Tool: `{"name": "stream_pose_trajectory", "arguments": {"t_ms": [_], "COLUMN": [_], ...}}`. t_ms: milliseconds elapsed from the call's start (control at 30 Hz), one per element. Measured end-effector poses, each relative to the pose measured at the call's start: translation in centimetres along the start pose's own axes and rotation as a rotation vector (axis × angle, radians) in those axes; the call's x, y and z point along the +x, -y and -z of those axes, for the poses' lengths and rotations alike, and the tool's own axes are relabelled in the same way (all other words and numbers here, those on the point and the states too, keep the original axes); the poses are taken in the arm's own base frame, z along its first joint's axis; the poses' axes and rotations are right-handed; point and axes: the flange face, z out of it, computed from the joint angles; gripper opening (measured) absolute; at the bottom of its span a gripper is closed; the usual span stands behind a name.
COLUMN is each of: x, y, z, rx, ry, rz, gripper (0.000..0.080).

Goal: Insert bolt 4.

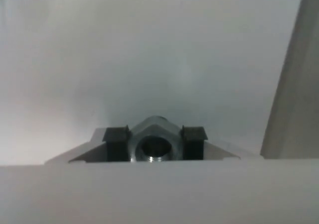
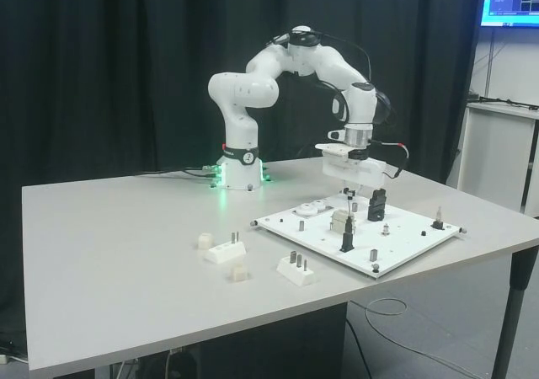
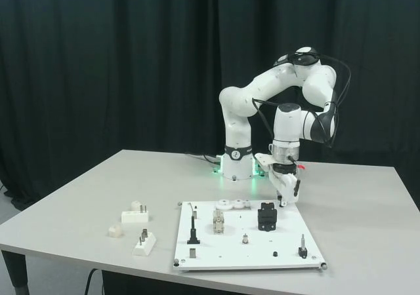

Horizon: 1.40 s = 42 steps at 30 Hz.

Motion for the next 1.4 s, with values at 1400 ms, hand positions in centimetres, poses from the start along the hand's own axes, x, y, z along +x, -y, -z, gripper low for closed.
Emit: {"name": "stream_pose_trajectory", "arguments": {"t_ms": [1400], "x": [0.00], "y": [0.43], "z": [-0.02], "rx": [-0.021], "ry": [-0.015], "rz": [-0.723], "gripper": [0.0225]}}
